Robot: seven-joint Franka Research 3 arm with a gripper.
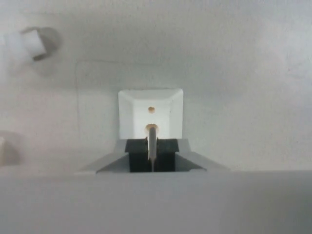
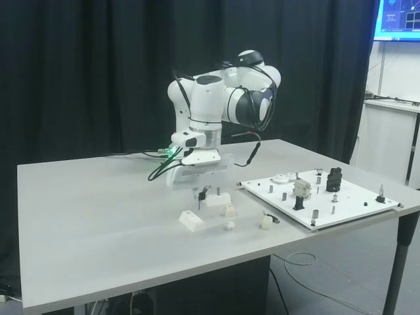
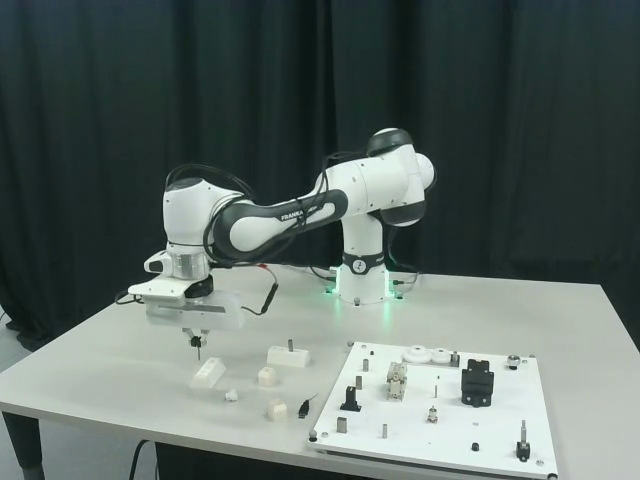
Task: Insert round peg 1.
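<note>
My gripper point(image 1: 152, 152) is shut on a thin grey round peg point(image 1: 152, 140), which hangs upright between the black fingers point(image 1: 138, 155). Directly below it sits a small white block point(image 1: 151, 109) with two small holes in its top. The peg's lower end lines up with one of these holes. In the second room view the gripper point(image 3: 197, 342) hovers a little above the white block point(image 3: 209, 373) at the table's front left. The first room view shows the same gripper point(image 2: 202, 191) above the block point(image 2: 192, 220); whether the peg tip touches the block cannot be told.
Another white block carrying an upright peg point(image 3: 288, 355) and several small white pieces point(image 3: 268, 377) lie beside the block. A white board point(image 3: 500, 425) with black and grey parts lies to the right. A small white piece point(image 1: 30, 41) lies on the grey table point(image 3: 560, 310).
</note>
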